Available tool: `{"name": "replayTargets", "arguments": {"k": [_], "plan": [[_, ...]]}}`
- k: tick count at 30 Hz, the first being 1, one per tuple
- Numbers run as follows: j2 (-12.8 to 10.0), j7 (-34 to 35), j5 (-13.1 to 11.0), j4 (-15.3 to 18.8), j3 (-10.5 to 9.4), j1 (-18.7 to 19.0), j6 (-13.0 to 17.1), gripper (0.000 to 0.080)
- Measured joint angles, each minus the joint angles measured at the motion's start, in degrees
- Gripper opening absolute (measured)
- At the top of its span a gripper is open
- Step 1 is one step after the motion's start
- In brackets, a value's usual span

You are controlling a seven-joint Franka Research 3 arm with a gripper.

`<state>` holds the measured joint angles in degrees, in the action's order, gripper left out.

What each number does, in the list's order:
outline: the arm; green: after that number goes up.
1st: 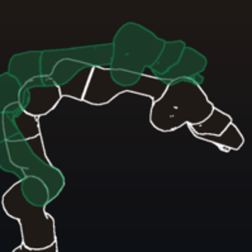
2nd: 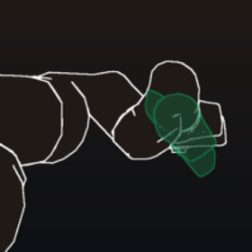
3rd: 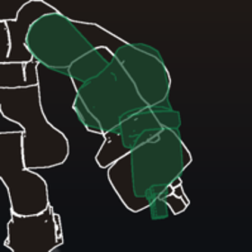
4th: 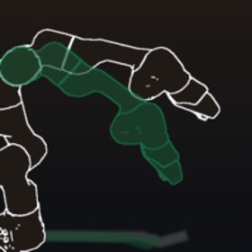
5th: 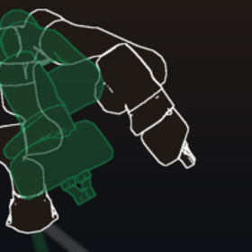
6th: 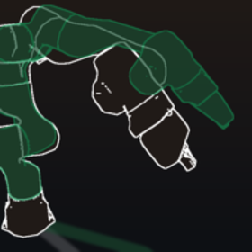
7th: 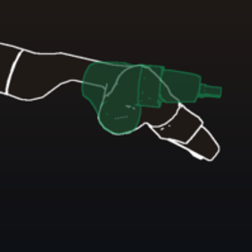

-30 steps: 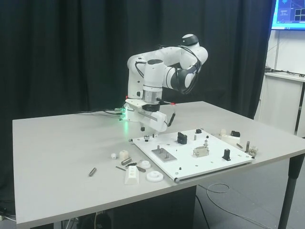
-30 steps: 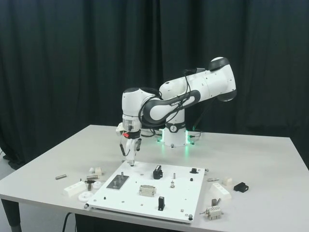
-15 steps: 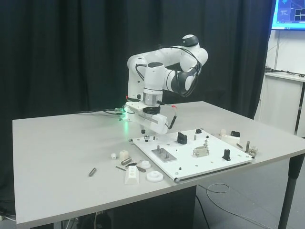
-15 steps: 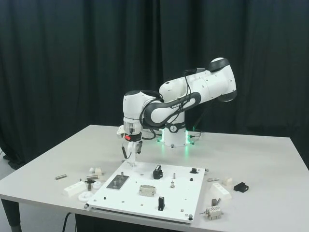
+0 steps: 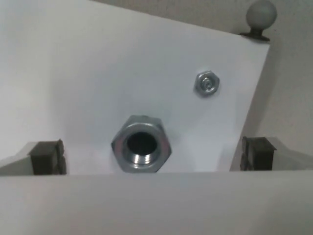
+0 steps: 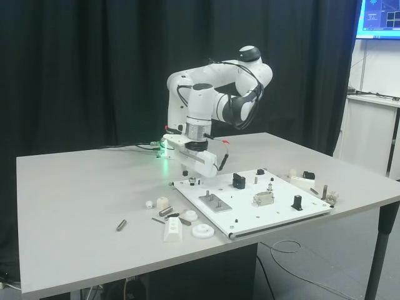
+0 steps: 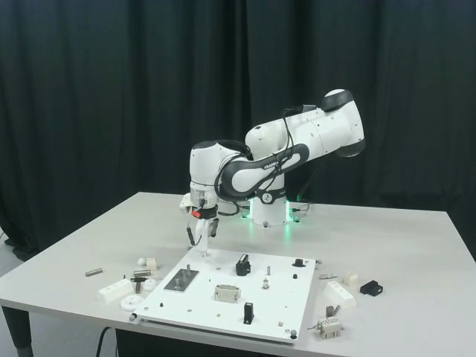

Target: Remove bolt 4.

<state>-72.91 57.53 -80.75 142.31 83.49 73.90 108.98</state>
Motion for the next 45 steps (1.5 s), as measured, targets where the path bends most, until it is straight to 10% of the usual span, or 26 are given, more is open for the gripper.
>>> {"name": "replayTargets", "arguments": {"k": [12,13,18,19,25,26,28,45], "plan": [[0.0,-0.1,-0.3,0.5,-0.31,-0.2,0.3,0.0800],[0.0,-0.1,-0.3,0.5,-0.32,-0.2,0.4,0.0675],[0.0,-0.1,-0.7,0.5,-0.40,-0.4,0.8,0.0675],[0.0,-0.1,-1.1,0.5,-0.41,-0.4,0.9,0.0475],[0.0,-0.1,-2.9,0.5,-0.54,-0.4,1.4,0.0475],[0.0,-0.2,-2.9,0.5,-0.54,-0.4,1.4,0.0295],[0.0,-0.2,-3.0,0.5,-0.54,-0.4,1.4,0.0234],[0.0,-8.1,-2.8,0.5,-0.47,-0.2,1.4,0.0232]]}}
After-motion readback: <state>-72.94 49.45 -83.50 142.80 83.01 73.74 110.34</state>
